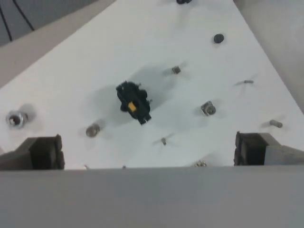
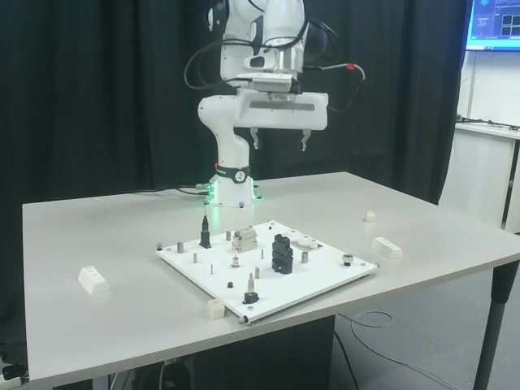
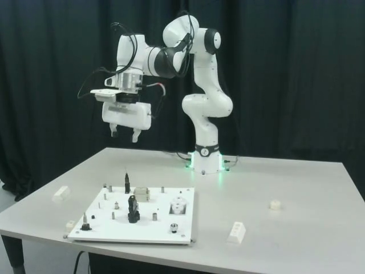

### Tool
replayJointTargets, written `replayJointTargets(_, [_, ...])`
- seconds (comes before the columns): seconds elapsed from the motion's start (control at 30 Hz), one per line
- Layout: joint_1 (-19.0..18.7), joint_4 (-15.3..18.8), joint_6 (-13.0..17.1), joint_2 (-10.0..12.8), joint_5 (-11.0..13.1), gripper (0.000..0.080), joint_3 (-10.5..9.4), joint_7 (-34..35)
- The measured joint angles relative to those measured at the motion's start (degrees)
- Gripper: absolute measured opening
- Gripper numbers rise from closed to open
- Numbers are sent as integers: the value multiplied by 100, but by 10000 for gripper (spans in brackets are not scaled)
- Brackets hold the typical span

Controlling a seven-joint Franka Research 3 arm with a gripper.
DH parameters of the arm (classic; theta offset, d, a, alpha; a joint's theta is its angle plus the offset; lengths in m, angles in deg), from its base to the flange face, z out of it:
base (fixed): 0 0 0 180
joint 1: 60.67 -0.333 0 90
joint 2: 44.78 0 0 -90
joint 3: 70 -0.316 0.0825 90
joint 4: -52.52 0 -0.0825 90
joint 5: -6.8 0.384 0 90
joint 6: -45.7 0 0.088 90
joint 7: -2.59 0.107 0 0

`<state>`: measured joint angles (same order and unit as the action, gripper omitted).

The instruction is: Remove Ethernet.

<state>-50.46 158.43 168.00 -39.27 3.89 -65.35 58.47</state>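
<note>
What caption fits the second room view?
White arm's open gripper hangs high above the white board holding the black connector.

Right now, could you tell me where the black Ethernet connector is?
The black Ethernet connector stands near the middle of the white board on the grey table, well below the raised gripper.

My arm [image 3: 199, 85] rises white from its base, bends at the elbow high above, and reaches forward so the wrist hangs well above the bench. My gripper [image 2: 279, 139] points straight down, its wide white body level. My fingers [image 1: 45, 153] stand far apart (one at each edge of the wrist view), with nothing between them and nothing touching them. In both room views the two short fingertips hang free in the air.
</note>
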Motion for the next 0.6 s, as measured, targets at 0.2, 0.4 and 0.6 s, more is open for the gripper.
replayJointTargets(0.2, [13, -321, 29, 406, 1, 800, 3, 605])
replayJointTargets(0.4, [38, -590, 76, 760, 1, 800, 12, 1017])
replayJointTargets(0.6, [70, -807, 132, 1062, 2, 800, 19, 1619])
